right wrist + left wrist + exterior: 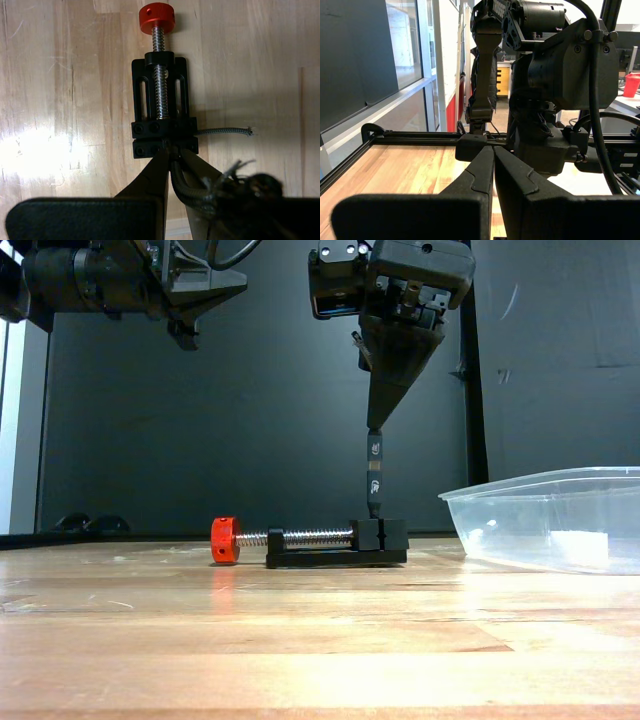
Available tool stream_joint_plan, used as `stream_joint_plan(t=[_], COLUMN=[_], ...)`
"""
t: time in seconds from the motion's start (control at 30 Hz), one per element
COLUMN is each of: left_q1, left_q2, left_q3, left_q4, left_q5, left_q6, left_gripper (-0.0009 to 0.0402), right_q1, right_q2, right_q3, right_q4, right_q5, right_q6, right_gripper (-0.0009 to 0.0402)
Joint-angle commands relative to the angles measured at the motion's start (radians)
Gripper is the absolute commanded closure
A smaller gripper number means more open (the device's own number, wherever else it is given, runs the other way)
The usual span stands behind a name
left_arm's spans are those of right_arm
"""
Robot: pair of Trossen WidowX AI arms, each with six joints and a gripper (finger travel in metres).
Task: Pick the USB-C connector and install on taskboard
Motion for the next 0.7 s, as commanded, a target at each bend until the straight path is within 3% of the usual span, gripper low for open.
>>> stream_joint_plan(t=[0.03, 0.7], left_q1=[0.0, 0.0], left_q2=[0.0, 0.0], left_q3=[0.0, 0.0], left_q4=[0.0, 0.0], left_q5=[0.0, 0.0], left_q6=[0.0, 0.0], left_gripper=[0.0393, 0.0393], right_q1=[0.0, 0.0], right_q2=[0.0, 0.0], right_q3=[-0.001, -0.005], right_q4=[-0.002, 0.014], right_q5=[0.0, 0.0], right_q6=[0.0, -0.011], right_gripper=[0.0393, 0.0393])
